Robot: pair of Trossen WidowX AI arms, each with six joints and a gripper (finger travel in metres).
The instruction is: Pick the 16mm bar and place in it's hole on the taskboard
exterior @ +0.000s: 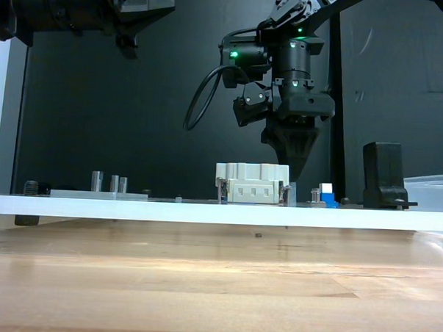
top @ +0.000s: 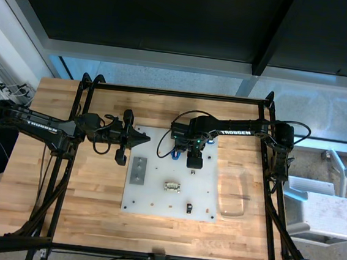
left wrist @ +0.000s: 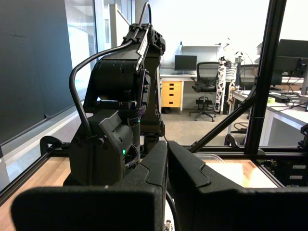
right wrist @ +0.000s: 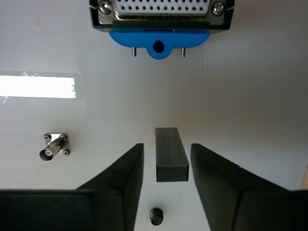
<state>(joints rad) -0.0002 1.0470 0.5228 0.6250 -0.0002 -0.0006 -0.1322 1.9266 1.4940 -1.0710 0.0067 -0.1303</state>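
Observation:
The 16mm bar (right wrist: 171, 154) is a dark rectangular block standing on the white taskboard (right wrist: 250, 96). It lies between the fingers of my right gripper (right wrist: 167, 173), which is open with a gap on each side of the bar. I cannot tell whether the bar sits in a hole or just rests on the board. From above, the right gripper (top: 193, 163) points down at the board's (top: 207, 195) far middle. My left gripper (top: 143, 138) hovers high over the board's far left edge, pointing right, with its fingers (left wrist: 185, 166) shut on nothing.
A blue-mounted multi-pin connector (right wrist: 159, 19), a small coaxial jack (right wrist: 54, 147) and a set screw (right wrist: 155, 215) lie around the bar. A grey metal plate (top: 139, 170) with pegs (exterior: 96, 180), a white connector block (exterior: 251, 183) and a black fixture (exterior: 383, 177) also stand on the board.

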